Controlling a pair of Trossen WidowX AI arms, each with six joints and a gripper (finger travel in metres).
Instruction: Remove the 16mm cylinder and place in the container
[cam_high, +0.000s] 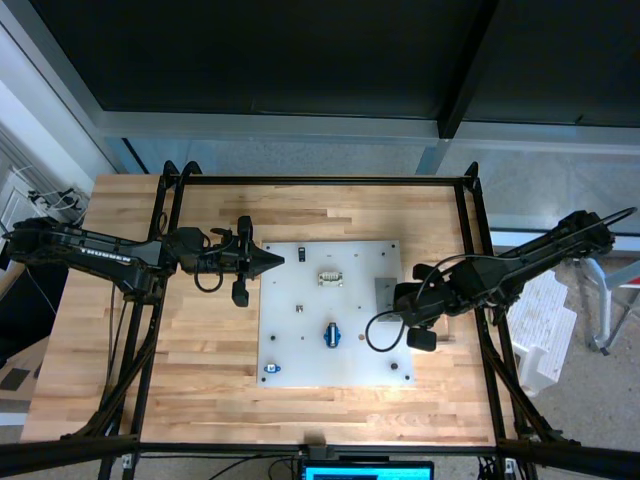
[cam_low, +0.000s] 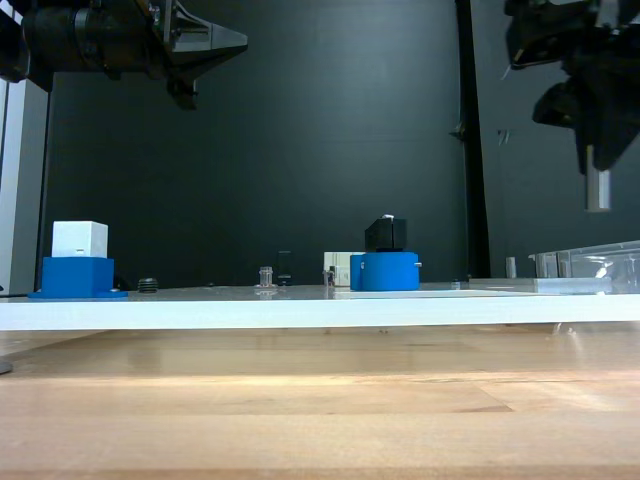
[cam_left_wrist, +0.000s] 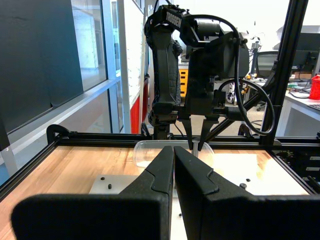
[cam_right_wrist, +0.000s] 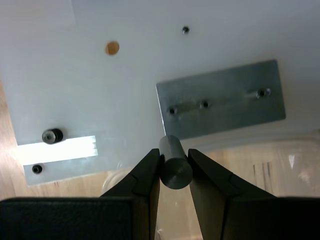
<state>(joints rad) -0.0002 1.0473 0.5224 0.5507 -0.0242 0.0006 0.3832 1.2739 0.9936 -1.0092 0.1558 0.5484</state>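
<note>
Right now the right gripper (cam_right_wrist: 174, 159) hangs high above the table with its two fingers clamped on the cylinder (cam_right_wrist: 176, 170), one finger pressed to each side of the short dark grey rod. In the low view the rod points straight down from the fingertips, well clear of every surface. Directly beneath the gripper lies the clear container (cam_low: 600, 262), its faint rim just showing past the fingers in the right wrist view. Just beyond the fingertips from that camera, a flat grey metal plate (cam_right_wrist: 225, 97) lies on the white board (cam_right_wrist: 125, 85) with small screws along its middle. The blue knob (cam_low: 385, 271) stands on the board well off to the gripper's inner side. The left gripper (cam_left_wrist: 174, 152) is held high over the opposite edge of the board, its fingers pressed together with nothing between them, pointing level across the table toward the right arm (cam_left_wrist: 200, 75) and the container beyond its tips.
</note>
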